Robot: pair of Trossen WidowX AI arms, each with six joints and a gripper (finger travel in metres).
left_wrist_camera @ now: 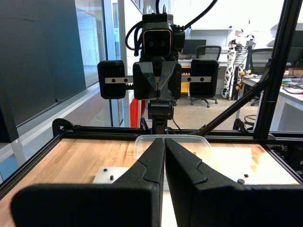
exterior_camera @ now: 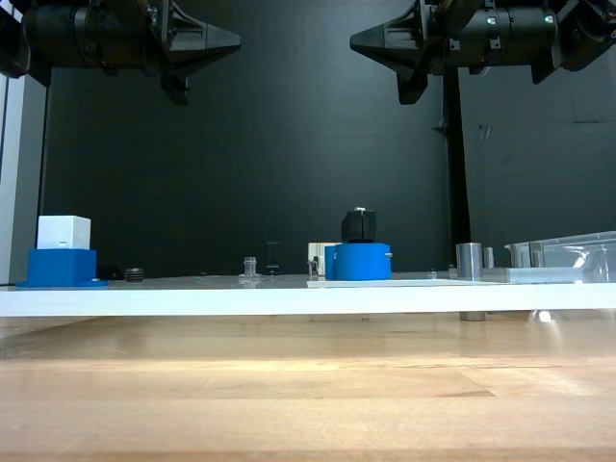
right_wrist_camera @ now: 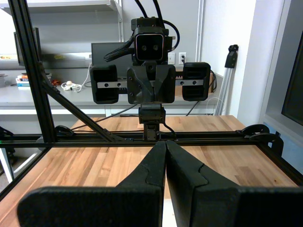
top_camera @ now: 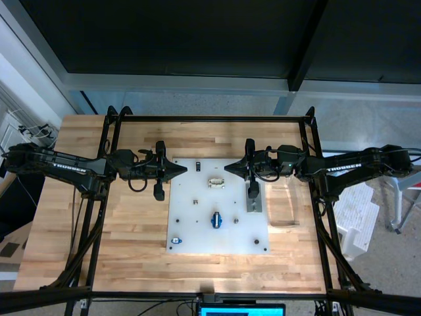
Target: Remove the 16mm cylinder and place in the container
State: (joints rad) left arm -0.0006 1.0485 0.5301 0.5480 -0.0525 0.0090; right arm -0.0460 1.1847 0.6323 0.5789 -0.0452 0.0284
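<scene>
container (exterior_camera: 583,252) clipped by low view's edge, 16mm cylinder (top_camera: 237,222) perhaps a dot

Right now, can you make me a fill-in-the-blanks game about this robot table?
The left gripper and right gripper, high over the table, are both ____.
The cylinder stands ____ on the board.
The container sits at the board's ____ edge.
The knob is coloured ____.
Missing words: shut, upright, right, blue.

Left gripper (top_camera: 185,169) pinched closed, aloft; right gripper (top_camera: 227,167) apparently likewise, facing it.
</scene>
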